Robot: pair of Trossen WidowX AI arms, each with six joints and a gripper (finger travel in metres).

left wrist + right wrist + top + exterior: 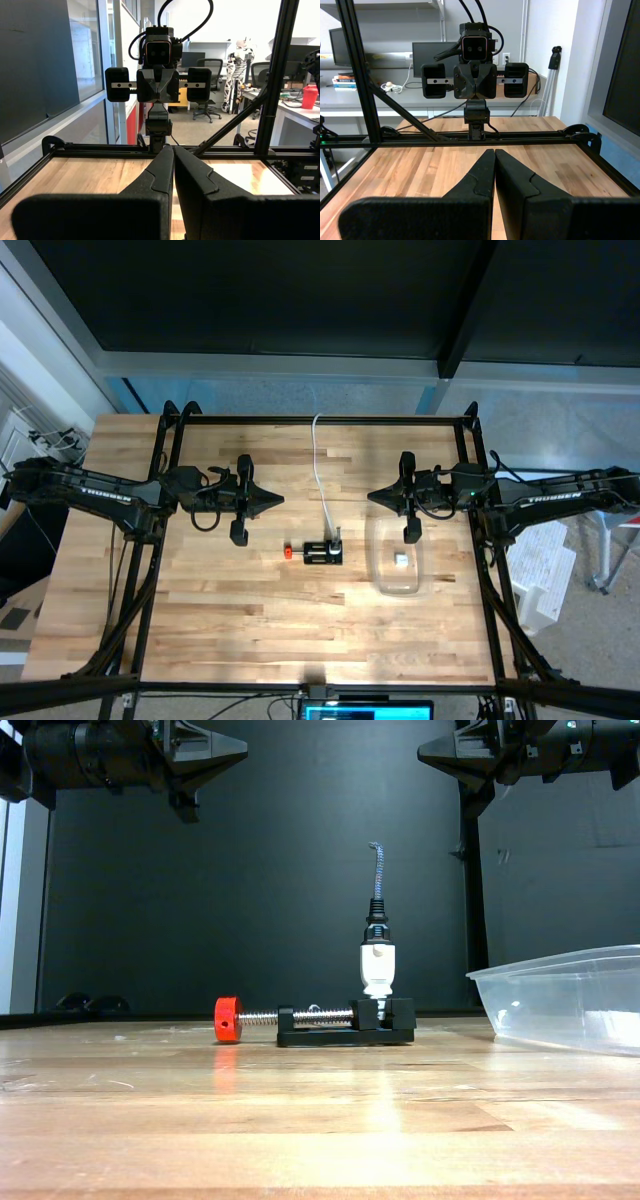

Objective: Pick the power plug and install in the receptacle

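Sitting nearest the front edge, toward the right arm's side, a clear plastic tray (378, 578) holds a single small white cube (400, 560) and nothing else that shows. Just beside it toward the middle, a black clamp block (322, 553) lies on the table with its red knob (288, 552) pointing toward the left arm. The low view shows the receptacle (377, 968) standing upright in the clamp, a white body with a black collar on top. From it a white cable (320, 470) rises and runs away to the far edge.

The table (220, 620) is pale butcher-block wood, ringed by a black frame (320, 421). Beyond it lie a grey floor and a dark wall panel.

Farther back than the clamp, the left gripper (279, 500) and the right gripper (371, 498) hang high above the wood. They point at each other across the cable, the receptacle below and between them. Each wrist view shows its own fingers pressed together with nothing between them. Neither gripper touches the clamp or the tray. The power plug cannot be made out in any view, so I cannot tell where it lies relative to either gripper.
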